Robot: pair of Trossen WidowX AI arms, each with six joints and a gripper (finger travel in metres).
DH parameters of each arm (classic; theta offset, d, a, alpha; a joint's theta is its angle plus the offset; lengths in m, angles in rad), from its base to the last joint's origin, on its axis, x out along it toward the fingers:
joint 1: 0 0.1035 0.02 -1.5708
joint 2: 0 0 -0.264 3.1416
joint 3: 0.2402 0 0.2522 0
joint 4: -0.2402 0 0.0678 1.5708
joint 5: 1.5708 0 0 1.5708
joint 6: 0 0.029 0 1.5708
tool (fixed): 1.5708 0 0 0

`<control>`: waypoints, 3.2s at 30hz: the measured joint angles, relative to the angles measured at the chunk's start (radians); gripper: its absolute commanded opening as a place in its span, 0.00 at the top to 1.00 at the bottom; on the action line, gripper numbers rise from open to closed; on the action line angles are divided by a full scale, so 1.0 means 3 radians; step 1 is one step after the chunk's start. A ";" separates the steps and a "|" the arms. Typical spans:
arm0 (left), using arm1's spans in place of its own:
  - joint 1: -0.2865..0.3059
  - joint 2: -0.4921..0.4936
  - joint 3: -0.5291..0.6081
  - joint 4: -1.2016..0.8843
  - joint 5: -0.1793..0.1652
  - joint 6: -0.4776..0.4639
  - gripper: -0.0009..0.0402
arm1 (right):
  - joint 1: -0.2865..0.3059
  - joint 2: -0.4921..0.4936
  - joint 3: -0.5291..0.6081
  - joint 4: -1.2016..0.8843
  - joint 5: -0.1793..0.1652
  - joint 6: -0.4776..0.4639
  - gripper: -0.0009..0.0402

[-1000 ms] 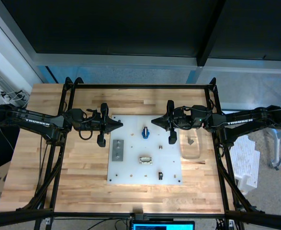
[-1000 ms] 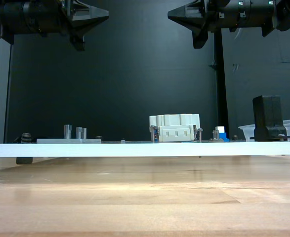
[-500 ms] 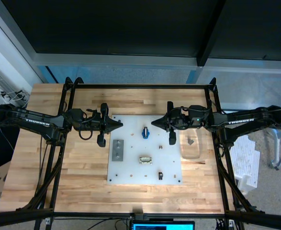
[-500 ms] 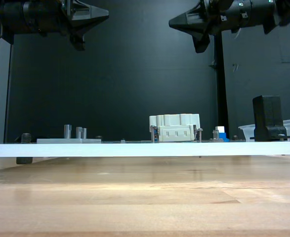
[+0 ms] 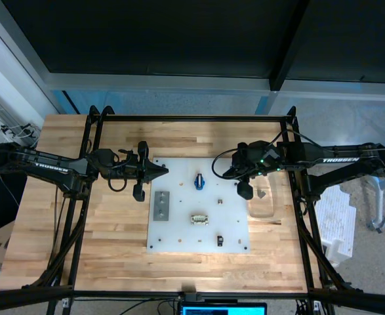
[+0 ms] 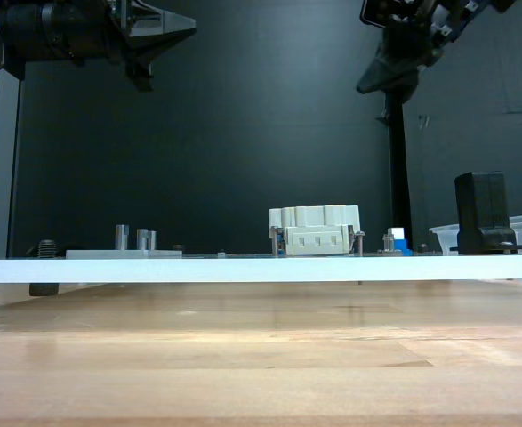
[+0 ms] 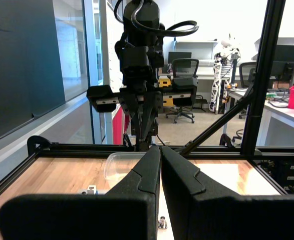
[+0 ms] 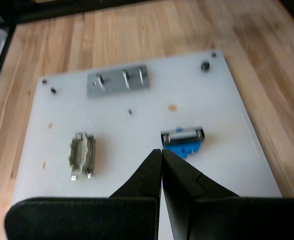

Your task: Pick the 16mm bar and install on taskboard

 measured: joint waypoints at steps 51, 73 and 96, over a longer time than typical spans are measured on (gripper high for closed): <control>0.0000 0.0000 0.0000 0.0001 0.0000 0.0000 0.98 | 0.0020 0.0041 0.0366 -0.2780 0.0168 -0.2609 0.96; 0.0000 0.0000 -0.0001 0.0000 -0.0001 0.0000 0.98 | 0.0244 0.0048 -0.0277 -0.2272 0.0326 -0.2705 0.51; 0.0000 0.0000 -0.0001 0.0000 -0.0001 0.0000 0.98 | 0.0348 0.0048 -0.0777 -0.1750 0.0315 -0.2696 0.48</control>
